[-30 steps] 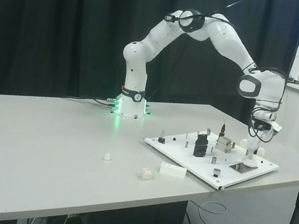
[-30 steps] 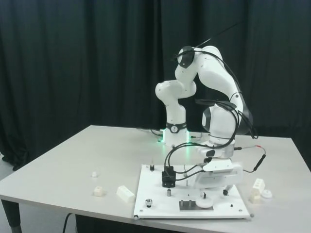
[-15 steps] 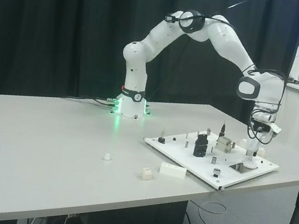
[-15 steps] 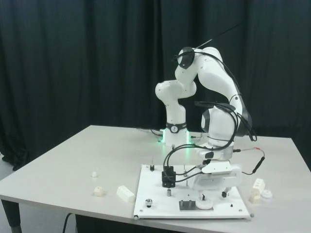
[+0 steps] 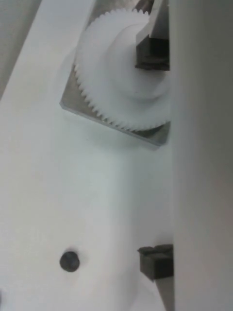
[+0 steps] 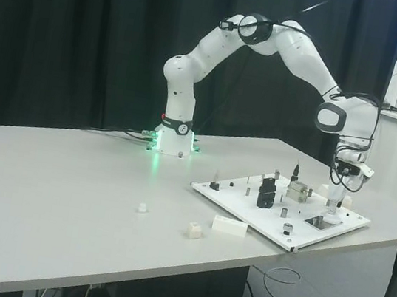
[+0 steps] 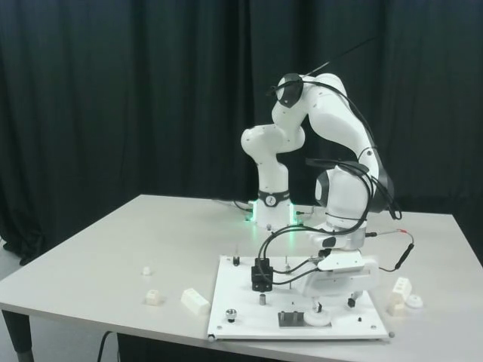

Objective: Insert large gear.

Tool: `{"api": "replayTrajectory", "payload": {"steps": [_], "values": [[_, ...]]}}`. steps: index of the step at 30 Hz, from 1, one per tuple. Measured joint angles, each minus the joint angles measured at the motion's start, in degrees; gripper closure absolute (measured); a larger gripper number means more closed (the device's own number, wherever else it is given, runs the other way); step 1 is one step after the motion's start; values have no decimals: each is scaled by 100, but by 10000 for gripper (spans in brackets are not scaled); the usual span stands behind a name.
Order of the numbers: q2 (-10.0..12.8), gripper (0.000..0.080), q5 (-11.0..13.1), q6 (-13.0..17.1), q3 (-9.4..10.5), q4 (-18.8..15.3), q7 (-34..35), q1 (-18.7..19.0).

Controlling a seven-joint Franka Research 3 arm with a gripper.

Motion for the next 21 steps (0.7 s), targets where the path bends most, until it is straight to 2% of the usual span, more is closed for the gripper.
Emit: {"api": "replayTrajectory", "payload": {"steps": [21], "values": [[-4, 3, 8, -61, 22, 52, 18, 22]]}}
